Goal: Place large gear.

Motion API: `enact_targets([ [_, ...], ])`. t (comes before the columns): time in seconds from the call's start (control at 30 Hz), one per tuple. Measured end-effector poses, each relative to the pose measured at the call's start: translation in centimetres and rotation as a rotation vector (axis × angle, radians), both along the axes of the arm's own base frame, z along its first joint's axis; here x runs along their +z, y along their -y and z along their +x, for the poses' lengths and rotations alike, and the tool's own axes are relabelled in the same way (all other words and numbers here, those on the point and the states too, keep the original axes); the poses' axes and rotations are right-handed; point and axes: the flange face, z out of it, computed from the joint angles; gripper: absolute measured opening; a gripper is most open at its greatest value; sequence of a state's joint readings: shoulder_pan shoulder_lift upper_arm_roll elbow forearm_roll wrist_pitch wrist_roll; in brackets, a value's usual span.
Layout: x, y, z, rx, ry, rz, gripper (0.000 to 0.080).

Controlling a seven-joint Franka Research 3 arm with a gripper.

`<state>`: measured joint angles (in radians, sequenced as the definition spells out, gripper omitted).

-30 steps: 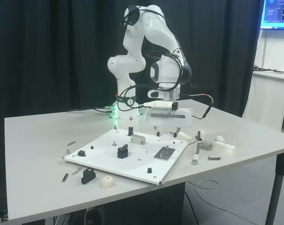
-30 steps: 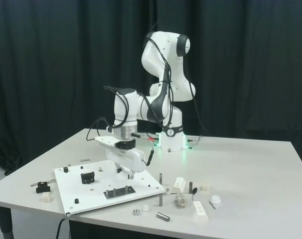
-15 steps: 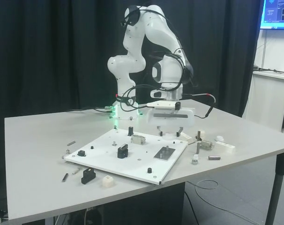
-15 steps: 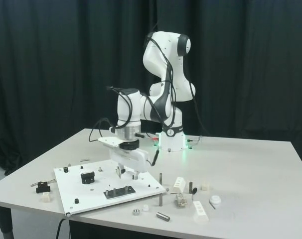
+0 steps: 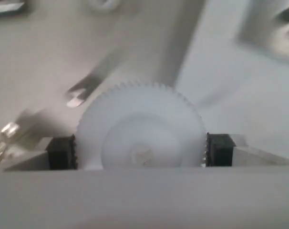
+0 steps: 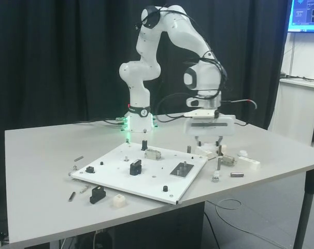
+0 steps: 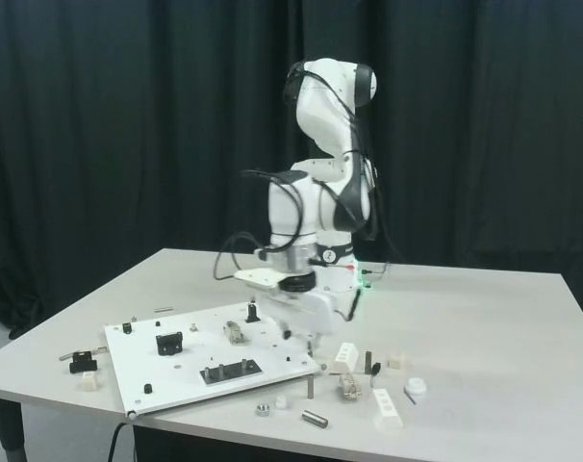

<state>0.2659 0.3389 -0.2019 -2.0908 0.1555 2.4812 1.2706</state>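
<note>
The large gear point(image 5: 141, 129) is a white toothed disc. In the wrist view it sits between the two black finger pads point(image 5: 61, 151), which press on its rim from both sides. My gripper point(image 5: 141, 151) is shut on it. In the first room view the gripper point(image 6: 209, 142) hangs low over the table just past the white board's point(image 6: 146, 179) right edge, above loose parts. The second room view shows the gripper point(image 7: 299, 332) at the board's point(image 7: 157, 380) far right corner. I cannot make out the gear in the room views.
On the board stand a grey plate with pegs point(image 6: 181, 169), black blocks point(image 6: 135, 167) and small posts. Beside the board's right edge lie white blocks point(image 6: 248, 163), a metal cylinder point(image 6: 237, 175) and a white round part point(image 7: 416, 387). A black clamp point(image 6: 97, 194) and a white cube point(image 6: 118, 201) lie near the front edge.
The arm has swung from above the board's back edge to the right, and the gripper now hangs over the board's right edge near the loose parts.
</note>
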Motion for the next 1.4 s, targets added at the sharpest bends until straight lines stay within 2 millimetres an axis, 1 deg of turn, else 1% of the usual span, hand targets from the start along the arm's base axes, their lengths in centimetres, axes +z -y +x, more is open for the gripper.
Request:
enact_targets([
  [0.17, -0.1, -4.3, -0.5, -0.007, -0.006, 0.012, 0.0593],
  [0.37, -0.2, -9.2, -1.5, -0.021, -0.018, 0.018, 0.0593],
  [0.6, -0.7, -13.8, -2.9, -0.031, -0.034, 0.014, 0.0593],
  [1.07, -2.5, -20.5, -5.7, -0.043, -0.06, 0.0, 0.0593],
  [1.23, -3.2, -22.4, -6.6, -0.039, -0.062, -0.006, 0.0593],
  [1.4, -4.2, -23.8, -7.4, -0.029, -0.062, -0.012, 0.0593],
])
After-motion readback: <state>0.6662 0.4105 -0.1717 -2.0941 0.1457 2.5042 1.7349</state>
